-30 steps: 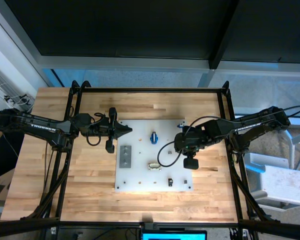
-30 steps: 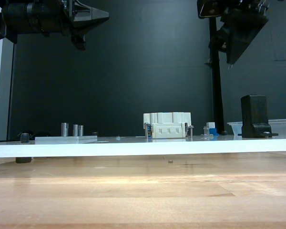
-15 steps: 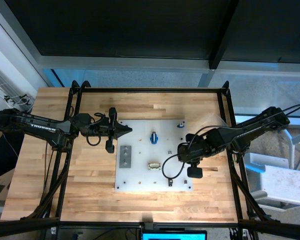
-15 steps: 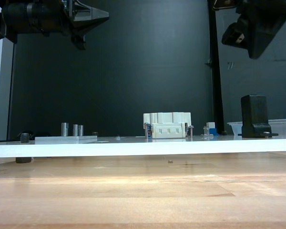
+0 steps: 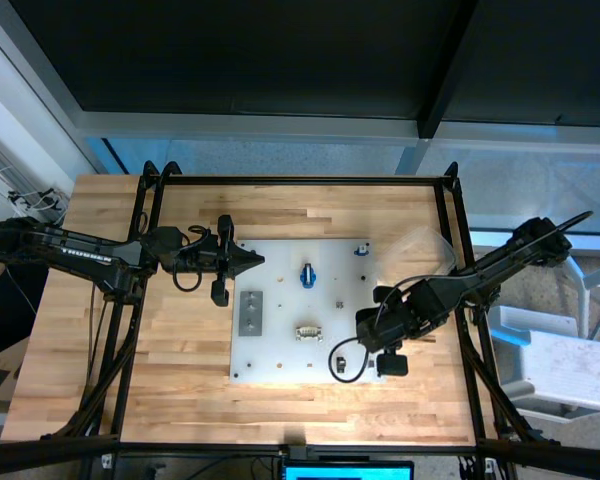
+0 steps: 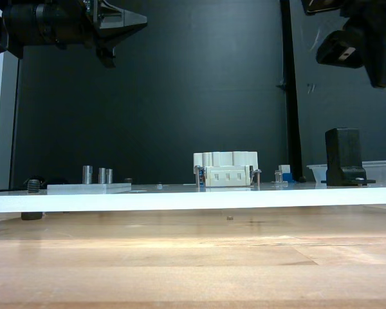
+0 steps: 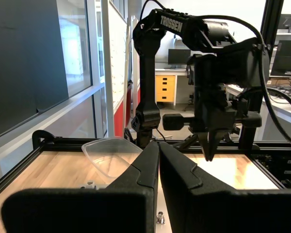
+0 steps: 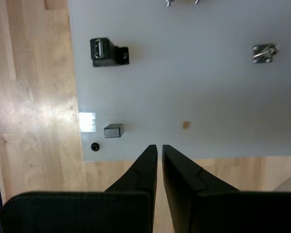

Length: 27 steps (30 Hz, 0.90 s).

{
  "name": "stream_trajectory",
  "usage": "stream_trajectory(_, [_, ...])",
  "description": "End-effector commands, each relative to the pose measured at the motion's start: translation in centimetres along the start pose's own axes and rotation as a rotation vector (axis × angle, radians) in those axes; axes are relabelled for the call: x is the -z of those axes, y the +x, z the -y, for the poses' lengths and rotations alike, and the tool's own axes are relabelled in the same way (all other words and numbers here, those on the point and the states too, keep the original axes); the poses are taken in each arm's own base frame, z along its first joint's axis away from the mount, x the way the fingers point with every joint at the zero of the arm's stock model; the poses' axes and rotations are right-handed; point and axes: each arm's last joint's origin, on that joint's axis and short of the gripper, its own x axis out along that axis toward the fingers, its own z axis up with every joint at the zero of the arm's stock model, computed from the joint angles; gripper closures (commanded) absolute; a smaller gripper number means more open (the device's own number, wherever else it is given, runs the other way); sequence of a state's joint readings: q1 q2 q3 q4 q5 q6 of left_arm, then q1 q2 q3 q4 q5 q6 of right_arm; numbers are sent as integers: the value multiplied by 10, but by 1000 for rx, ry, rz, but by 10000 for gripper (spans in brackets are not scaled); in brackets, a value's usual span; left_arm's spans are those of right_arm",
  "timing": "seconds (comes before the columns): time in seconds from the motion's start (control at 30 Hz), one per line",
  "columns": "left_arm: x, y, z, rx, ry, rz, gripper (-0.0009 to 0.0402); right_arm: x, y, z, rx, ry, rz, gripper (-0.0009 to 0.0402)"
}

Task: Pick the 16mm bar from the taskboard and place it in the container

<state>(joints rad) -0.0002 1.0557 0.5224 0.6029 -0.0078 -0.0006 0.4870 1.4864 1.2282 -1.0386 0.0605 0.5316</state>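
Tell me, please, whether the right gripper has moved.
Yes: over the taskboard, the right gripper came toward the near right corner, away from the blue knob. The left gripper stays parked above the far left corner.

Container (image 6: 381,168) half behind blk fitting (image 6: 343,158); R arm (image 6: 367,32) cut off, low view top-R edge

Wooden table (image 5: 180,400): white taskboard (image 5: 280,350) at centre, clear container (image 5: 425,245) near its far-right corner.
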Motion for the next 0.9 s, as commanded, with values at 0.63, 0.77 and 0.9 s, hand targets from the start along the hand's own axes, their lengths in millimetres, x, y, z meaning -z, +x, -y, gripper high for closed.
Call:
stream_trajectory(0.63, [0, 0, 0, 0, 0, 0, 393, 4, 26, -33, 17, -52, -71, 222])
stream_trajectory(0.77, [0, 0, 0, 0, 0, 0, 393, 4, 31, -35, 21, -57, -78, 190])
stream_trajectory(0.9, [0, 0, 0, 0, 0, 0, 393, 3, 36, -37, 27, -59, -87, 170])
